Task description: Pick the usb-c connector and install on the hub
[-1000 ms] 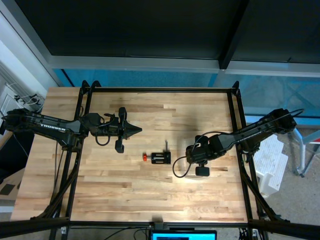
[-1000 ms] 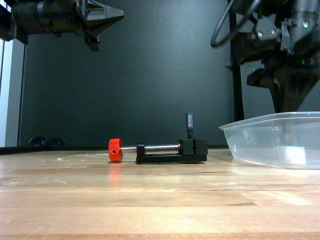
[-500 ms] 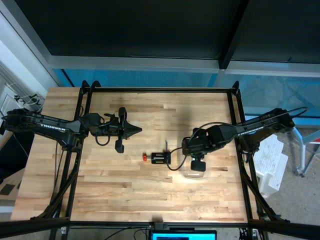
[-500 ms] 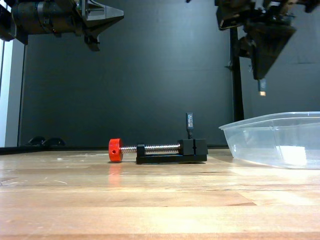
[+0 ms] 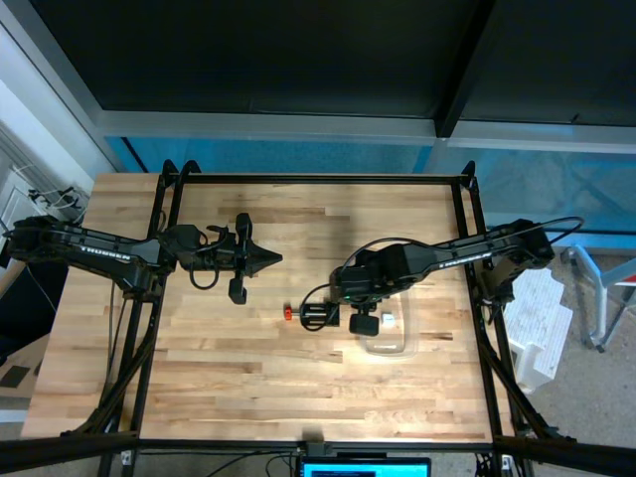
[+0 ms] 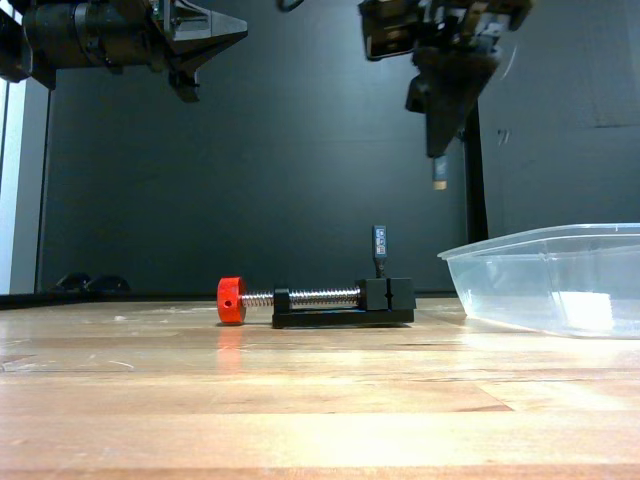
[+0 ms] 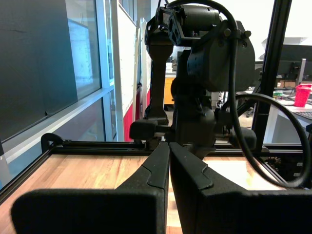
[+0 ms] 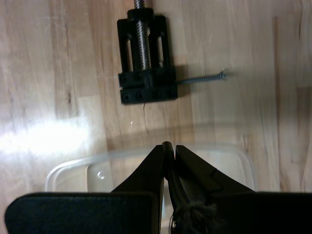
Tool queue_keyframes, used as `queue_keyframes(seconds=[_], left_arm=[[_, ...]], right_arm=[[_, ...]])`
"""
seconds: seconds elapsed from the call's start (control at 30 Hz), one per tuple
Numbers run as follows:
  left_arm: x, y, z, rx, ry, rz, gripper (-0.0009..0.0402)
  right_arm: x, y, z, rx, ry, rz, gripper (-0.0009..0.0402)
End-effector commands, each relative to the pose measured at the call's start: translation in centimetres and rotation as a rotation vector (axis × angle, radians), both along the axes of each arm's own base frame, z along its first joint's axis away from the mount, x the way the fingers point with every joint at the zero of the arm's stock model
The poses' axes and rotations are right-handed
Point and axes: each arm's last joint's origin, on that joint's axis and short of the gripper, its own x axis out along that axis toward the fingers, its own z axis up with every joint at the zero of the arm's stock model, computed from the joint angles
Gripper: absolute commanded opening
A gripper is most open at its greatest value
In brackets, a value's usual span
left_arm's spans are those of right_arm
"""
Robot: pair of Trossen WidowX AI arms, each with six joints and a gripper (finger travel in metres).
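Observation:
The usb-c connector (image 6: 438, 181) hangs in the air, held upright in my shut right gripper (image 6: 437, 152), with its small tip pointing down. In the right wrist view the connector (image 8: 167, 147) shows as a dark sliver between the fingers (image 8: 155, 161). The hub (image 6: 378, 244) stands upright in a black vise (image 6: 343, 303) with a red knob (image 6: 230, 299). The held connector is above and to the right of the hub, clear of it. From above, my right gripper (image 5: 350, 290) is just right of the vise (image 5: 318, 314). My left gripper (image 5: 272, 258) hovers shut and holds nothing, far left of the vise.
A clear plastic container (image 6: 545, 276) sits on the table right of the vise, and its rim (image 8: 73, 168) lies under the right gripper. Black frame rails (image 5: 318, 180) border the wooden table. The right arm's cable (image 5: 316, 293) loops near the vise.
My right gripper rose out of the clear container with the usb-c connector and moved left towards the vise. The left arm stayed still.

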Motion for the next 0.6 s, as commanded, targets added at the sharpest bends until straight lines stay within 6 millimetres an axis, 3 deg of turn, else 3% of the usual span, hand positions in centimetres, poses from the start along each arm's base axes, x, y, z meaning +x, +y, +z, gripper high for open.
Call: queue_keyframes(seconds=[0.03,0.6], left_arm=[[0.0,0.0,0.0,0.0,0.0,0.0,0.0],[0.0,0.0,0.0,0.0,0.0,0.0,0.0]], right_arm=[[1.0,0.1,-0.2,-0.003,0.0,0.01,0.0],[4.8,0.7,-1.8,-0.014,-0.001,0.05,0.0]])
